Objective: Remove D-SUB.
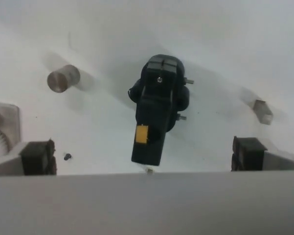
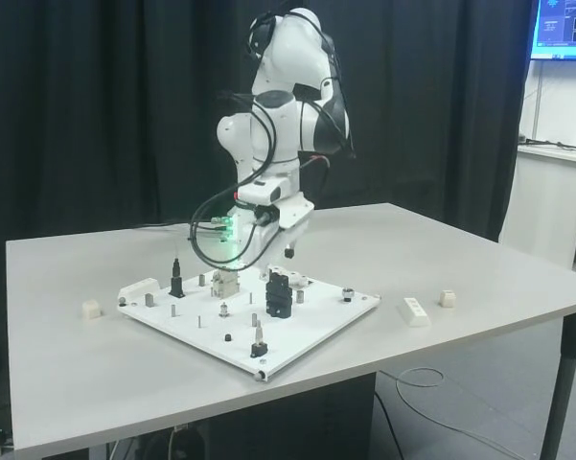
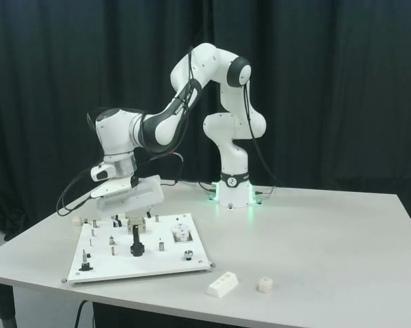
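Now the gripper [image 2: 289, 251] hangs above the white board [image 2: 307, 331], its two black fingertips [image 1: 38, 157] wide apart and holding nothing. Between them, seen from the wrist, the black D-SUB connector [image 1: 156, 107] stands upright on the board, plugged in its place and not touched by any finger (both pads stay well to its sides). From the first room view the same connector [image 2: 277, 293] sits near the middle of the board, below the gripper. A small grey cylinder peg [image 1: 63, 78] stands near it. Two white blocks [image 3: 222, 283] lie on the grey table [image 3: 328, 239], beside the board
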